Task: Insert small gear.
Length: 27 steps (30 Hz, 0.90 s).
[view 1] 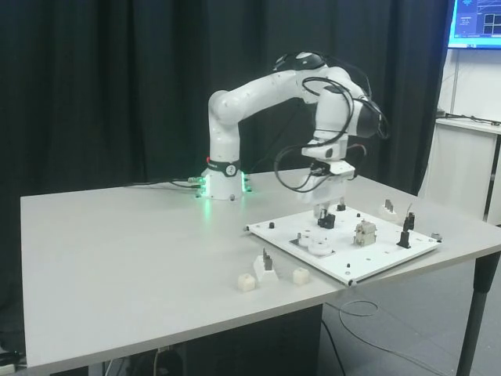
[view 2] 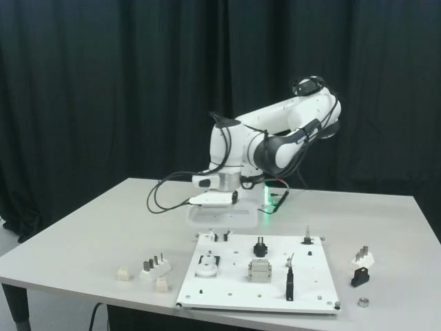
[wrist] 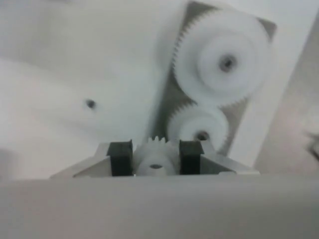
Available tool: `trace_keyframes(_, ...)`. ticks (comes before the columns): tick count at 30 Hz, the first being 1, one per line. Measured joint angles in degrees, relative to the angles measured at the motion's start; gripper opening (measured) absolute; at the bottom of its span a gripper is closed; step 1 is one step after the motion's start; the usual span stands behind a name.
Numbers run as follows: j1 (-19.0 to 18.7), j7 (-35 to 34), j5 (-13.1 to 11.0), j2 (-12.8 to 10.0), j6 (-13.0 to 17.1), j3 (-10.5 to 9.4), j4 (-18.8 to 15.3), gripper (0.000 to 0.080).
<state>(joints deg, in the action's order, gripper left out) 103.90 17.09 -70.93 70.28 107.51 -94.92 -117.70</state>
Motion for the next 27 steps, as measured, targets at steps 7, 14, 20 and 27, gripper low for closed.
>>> trace_keyframes(7,0.1,3.8,-1.5,0.3,1.1,0.93,-3.3,0.0196)
trace_keyframes(14,0.9,7.0,-3.1,0.5,1.2,1.14,-5.4,0.0196)
trace_keyframes(20,2.0,9.5,-4.8,1.1,1.1,0.77,-6.2,0.0196)
trace_keyframes(27,2.7,12.1,-6.7,1.4,0.9,-0.26,-6.7,0.0196)
